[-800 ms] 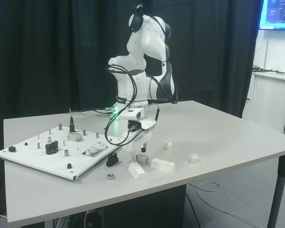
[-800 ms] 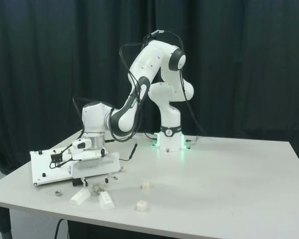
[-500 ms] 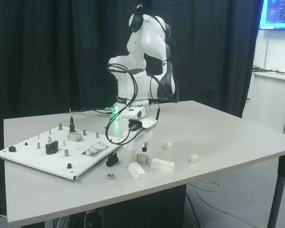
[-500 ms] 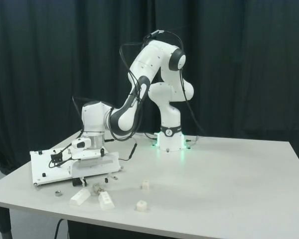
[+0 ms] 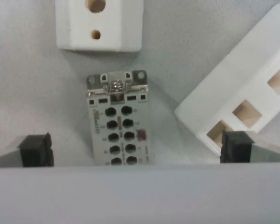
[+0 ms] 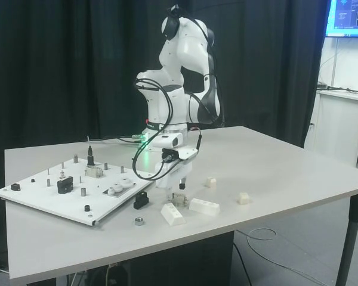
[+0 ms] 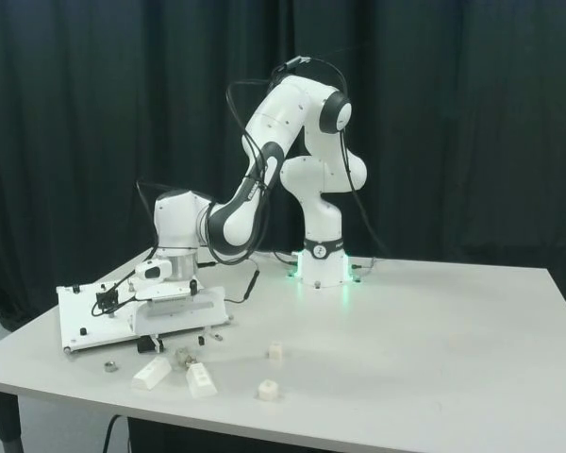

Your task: Remove USB.

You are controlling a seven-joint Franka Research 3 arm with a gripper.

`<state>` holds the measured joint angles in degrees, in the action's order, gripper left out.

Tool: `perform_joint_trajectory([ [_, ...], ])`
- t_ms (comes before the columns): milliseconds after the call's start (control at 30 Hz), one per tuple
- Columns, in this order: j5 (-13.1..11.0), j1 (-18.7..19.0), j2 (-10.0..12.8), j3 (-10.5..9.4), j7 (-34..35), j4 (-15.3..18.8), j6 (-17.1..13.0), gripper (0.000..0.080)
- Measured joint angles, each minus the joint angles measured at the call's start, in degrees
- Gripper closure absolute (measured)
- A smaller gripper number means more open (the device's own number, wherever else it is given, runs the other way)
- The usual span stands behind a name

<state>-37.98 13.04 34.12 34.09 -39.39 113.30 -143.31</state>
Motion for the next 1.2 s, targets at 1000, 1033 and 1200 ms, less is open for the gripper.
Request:
perform_joint_trajectory([
  [1000,2.2,0.0,-1.4,1.83,0.0,-0.1,0.6,0.0003],
  [1033,2.7,0.0,-1.6,2.15,0.0,-0.1,0.7,0.0003],
  [1200,5.6,0.0,-2.6,4.10,0.0,-0.1,2.0,0.0003],
])
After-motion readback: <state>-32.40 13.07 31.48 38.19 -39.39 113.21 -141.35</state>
